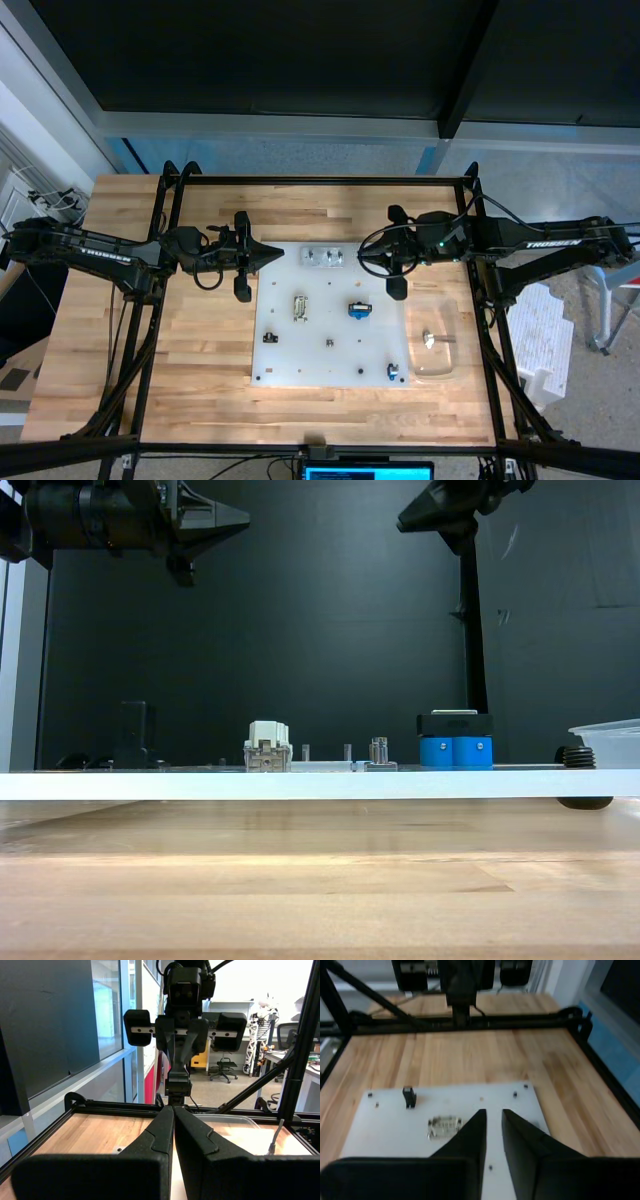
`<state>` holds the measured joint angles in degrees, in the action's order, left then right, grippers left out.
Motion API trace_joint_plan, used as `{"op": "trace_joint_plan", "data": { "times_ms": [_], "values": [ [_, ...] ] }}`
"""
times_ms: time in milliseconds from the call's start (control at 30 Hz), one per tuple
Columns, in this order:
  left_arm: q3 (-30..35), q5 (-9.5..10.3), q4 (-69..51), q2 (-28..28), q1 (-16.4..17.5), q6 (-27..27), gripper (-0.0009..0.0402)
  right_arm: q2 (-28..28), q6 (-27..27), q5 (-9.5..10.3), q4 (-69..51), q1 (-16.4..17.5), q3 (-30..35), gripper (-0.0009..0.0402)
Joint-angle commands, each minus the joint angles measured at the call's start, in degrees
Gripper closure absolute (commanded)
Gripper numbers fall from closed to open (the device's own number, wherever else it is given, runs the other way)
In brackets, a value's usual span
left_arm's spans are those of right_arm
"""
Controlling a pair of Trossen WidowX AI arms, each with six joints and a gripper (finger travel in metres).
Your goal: Pick the RJ45 connector and install on taskboard
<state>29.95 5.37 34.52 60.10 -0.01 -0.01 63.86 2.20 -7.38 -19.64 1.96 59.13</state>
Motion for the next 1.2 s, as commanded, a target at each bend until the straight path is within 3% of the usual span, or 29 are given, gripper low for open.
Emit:
{"op": "trace_joint_plan", "data": {
  "times_ms": [33, 167, 500, 1000, 1133, 1200],
  "values": [
    [0.0, -0.02, 0.0, 0.02, 0.0, 0.02, 0.0393, -0.17, -0.96, 0.5, 4.33, -0.44, -1.31, 0.0396],
    [0.0, 0.0, 0.0, 0.02, 0.0, 0.0, 0.0393, -0.48, -0.96, 2.95, 11.15, -1.49, -3.82, 0.039],
    [0.0, 0.0, -0.02, 0.0, 0.0, 0.0, 0.0393, -1.84, -0.92, 2.89, 27.82, -2.14, -11.96, 0.0393],
    [0.0, -0.02, 0.0, 0.02, 0.02, 0.0, 0.0393, -4.98, 0.48, 2.49, 43.01, -2.19, -22.67, 0.0393],
    [0.0, 0.0, -0.02, 0.02, 0.0, 0.0, 0.0393, -5.05, 0.57, 5.38, 47.04, -2.19, -24.76, 0.0393],
    [0.0, -0.02, 0.0, 0.0, 0.02, 0.0, 0.0393, -5.05, 0.55, 5.49, 47.82, -2.19, -25.24, 0.0393]
  ]
}}
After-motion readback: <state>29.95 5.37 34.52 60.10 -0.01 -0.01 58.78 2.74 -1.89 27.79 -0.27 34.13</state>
